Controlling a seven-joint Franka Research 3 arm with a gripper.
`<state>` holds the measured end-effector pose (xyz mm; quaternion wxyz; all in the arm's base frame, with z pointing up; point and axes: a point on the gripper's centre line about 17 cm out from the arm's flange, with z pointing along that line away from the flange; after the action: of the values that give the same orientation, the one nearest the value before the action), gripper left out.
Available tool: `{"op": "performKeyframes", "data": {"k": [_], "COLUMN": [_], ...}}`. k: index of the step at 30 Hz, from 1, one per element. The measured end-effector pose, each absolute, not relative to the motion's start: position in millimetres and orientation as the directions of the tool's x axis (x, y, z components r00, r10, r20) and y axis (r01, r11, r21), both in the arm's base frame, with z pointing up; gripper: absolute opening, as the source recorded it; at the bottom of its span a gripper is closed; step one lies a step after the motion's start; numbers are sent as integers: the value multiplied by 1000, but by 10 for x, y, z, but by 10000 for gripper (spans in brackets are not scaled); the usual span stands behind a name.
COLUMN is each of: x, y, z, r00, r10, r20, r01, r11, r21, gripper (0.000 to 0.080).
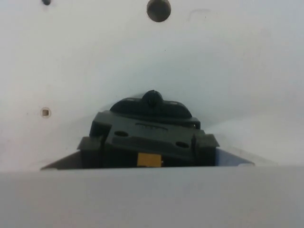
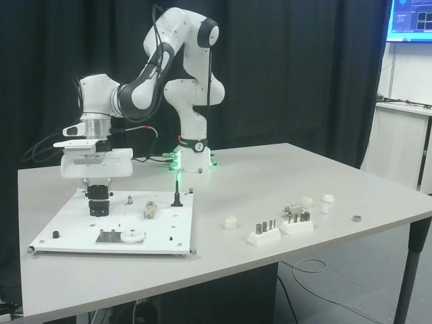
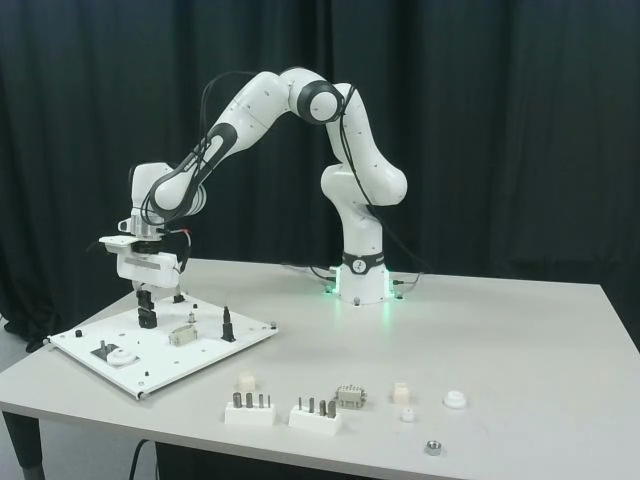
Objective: Insert D-SUB.
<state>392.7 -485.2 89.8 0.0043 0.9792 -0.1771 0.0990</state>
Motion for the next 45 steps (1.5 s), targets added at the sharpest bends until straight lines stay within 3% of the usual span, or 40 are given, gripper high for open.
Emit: {"op": "performKeyframes", "data": {"k": [45], "x": [3946], "y": [-4840], "z": [891], "r00": [946], "r10": [-282], "r20": [162], "r01": [-288], "r11": [-957], "r21": [16], "gripper": [396]}}
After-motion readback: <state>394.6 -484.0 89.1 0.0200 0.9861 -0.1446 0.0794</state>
